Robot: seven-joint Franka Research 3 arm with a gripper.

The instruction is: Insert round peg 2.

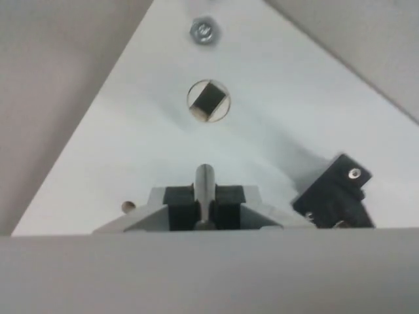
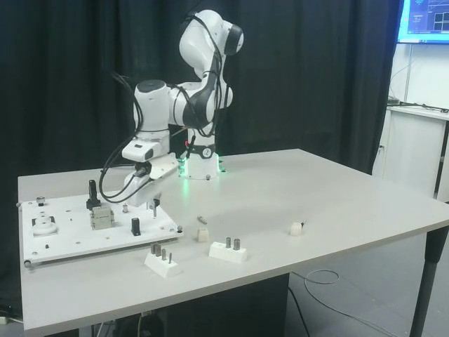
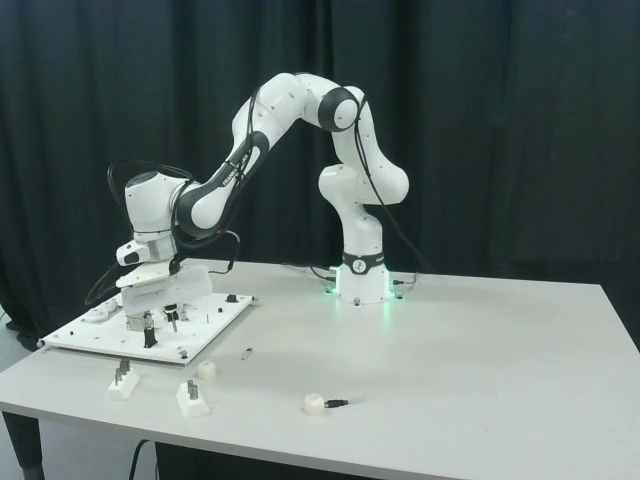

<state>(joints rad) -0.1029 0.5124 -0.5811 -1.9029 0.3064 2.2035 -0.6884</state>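
At the near edge of the grey table [image 2: 337, 203], left of centre, stand 2 small white holder blocks [image 2: 163, 263] with short grey pins upright in them, the second block [image 2: 227, 251] just to the right. A small white piece [image 2: 203, 234] lies just behind them, and another white piece [image 2: 296, 227] sits well apart to the right.

Farther back on the left lies the white board [image 2: 70, 242], flat on the table. A black post [image 2: 135, 225] stands near its near edge, a grey block [image 2: 101, 218] with a black upright part sits mid-board, and a white ring [image 2: 44, 226] lies toward its left end.

Over the board's right part hangs the gripper [image 1: 204, 208]. In the wrist view its black pads [image 1: 178, 198] are clamped together on the round peg [image 1: 204, 186], a slim grey pin pointing down toward the board. Beyond the peg's tip the board shows a round hole [image 1: 208, 100] with a black square inside, apart from the peg, and a screw [image 1: 203, 30] past that. A black bracket [image 1: 335, 191] sits on the board beside the gripper.

At the far centre of the table the white arm [image 3: 290, 115] rises from its base [image 3: 362, 282], where green lights glow, and arches left over to the board.
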